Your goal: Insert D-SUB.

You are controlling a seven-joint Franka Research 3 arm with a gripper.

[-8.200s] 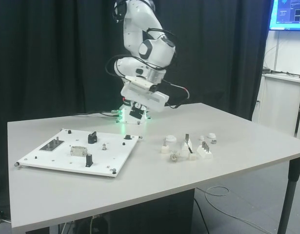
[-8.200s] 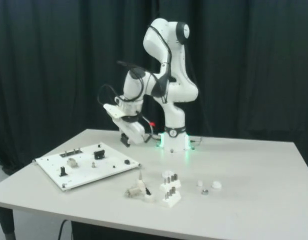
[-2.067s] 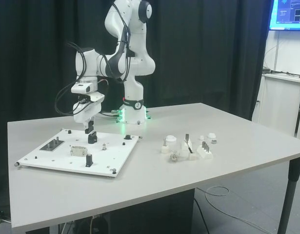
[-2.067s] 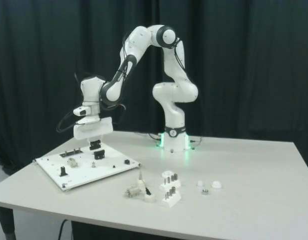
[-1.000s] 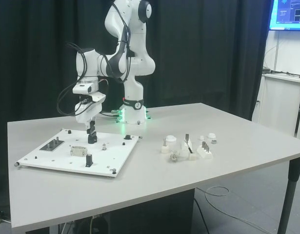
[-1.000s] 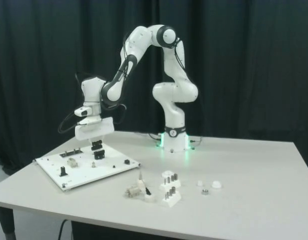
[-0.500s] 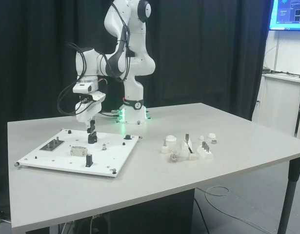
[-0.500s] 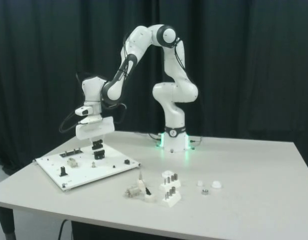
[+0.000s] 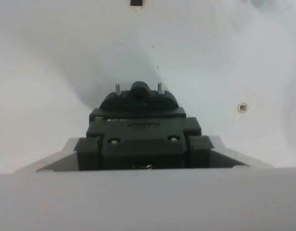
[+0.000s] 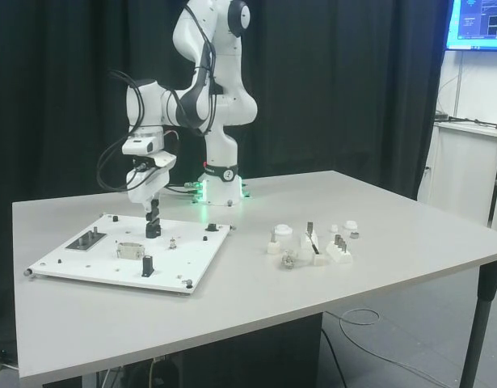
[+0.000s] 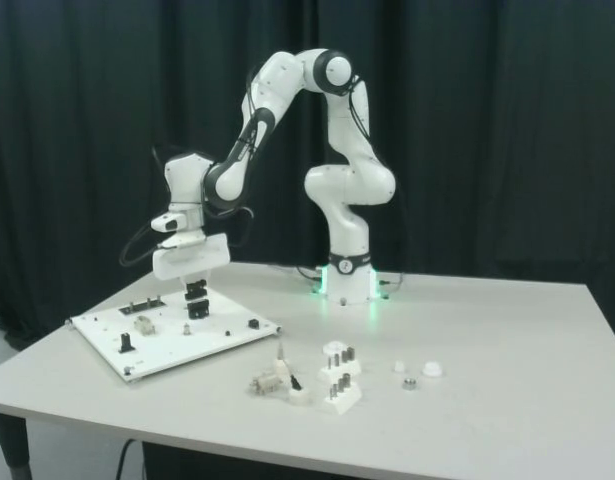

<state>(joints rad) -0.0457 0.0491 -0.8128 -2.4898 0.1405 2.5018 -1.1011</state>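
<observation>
Tool (image 10: pixel 152 212) clamped on black D-SUB plug (image 9: pixel 143 134), above white board (image 10: pixel 86 265), bare board all around.

From the wrist view I see the black D-SUB connector (image 9: pixel 143 132) only in part: its lower end is cut off behind the grey gripper body. From my 2 room views, the gripper (image 10: pixel 152 212) and the parts on the white board (image 10: pixel 191 259) are too small to identify, and so are the small white pieces (image 11: pixel 332 385).
</observation>
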